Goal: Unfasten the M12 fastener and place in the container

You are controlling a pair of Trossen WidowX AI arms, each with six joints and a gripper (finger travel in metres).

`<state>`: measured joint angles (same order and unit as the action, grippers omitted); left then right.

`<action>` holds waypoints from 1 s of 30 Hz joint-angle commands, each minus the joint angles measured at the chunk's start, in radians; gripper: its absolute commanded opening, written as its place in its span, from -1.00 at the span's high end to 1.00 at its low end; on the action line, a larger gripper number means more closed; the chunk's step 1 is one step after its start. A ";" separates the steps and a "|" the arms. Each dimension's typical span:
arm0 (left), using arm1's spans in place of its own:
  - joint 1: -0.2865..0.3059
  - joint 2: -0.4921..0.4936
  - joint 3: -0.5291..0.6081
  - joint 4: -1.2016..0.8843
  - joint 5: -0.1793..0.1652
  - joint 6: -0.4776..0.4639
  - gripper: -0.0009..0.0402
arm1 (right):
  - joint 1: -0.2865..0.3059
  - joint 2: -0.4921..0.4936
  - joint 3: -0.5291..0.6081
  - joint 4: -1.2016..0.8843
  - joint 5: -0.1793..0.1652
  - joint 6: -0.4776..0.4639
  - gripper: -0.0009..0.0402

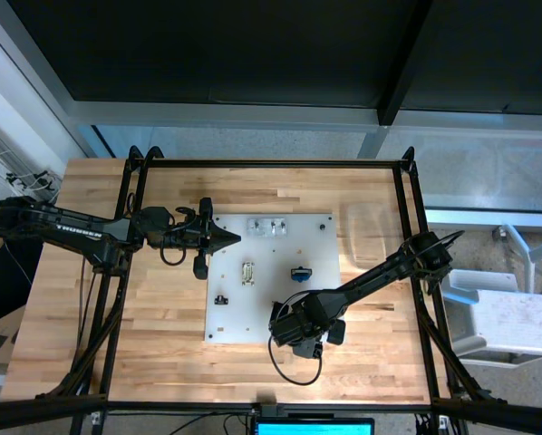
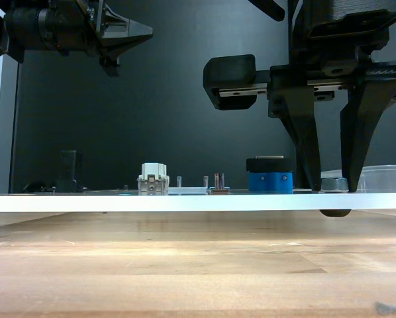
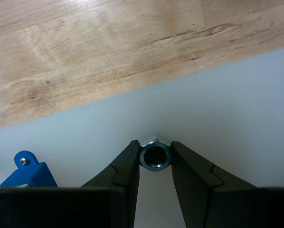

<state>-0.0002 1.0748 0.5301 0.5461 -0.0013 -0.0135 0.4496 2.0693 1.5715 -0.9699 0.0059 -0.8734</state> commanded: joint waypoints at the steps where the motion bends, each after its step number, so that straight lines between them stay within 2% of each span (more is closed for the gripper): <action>1: 0.000 0.000 0.000 0.000 0.000 0.000 0.96 | 0.001 0.001 0.000 -0.008 0.000 0.003 0.81; 14: 0.000 0.000 0.000 0.000 0.000 0.000 0.96 | 0.003 -0.005 0.000 -0.014 0.000 0.004 -0.05; 20: 0.000 0.000 0.000 0.000 0.000 0.000 0.96 | 0.006 -0.040 0.000 -0.026 0.002 0.043 -0.26; 22: 0.000 0.000 0.000 0.000 0.000 0.000 0.96 | 0.007 -0.059 0.000 -0.029 0.002 0.098 -0.26; 24: 0.000 0.000 0.000 0.000 0.000 0.000 0.96 | 0.007 -0.083 0.000 -0.032 0.001 0.193 -0.23; 30: 0.000 0.000 0.000 0.000 0.000 0.000 0.96 | 0.009 -0.133 0.002 -0.042 -0.002 0.659 0.02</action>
<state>-0.0002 1.0752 0.5297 0.5465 -0.0013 -0.0132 0.4580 1.9484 1.5688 -1.0126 0.0036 -0.3115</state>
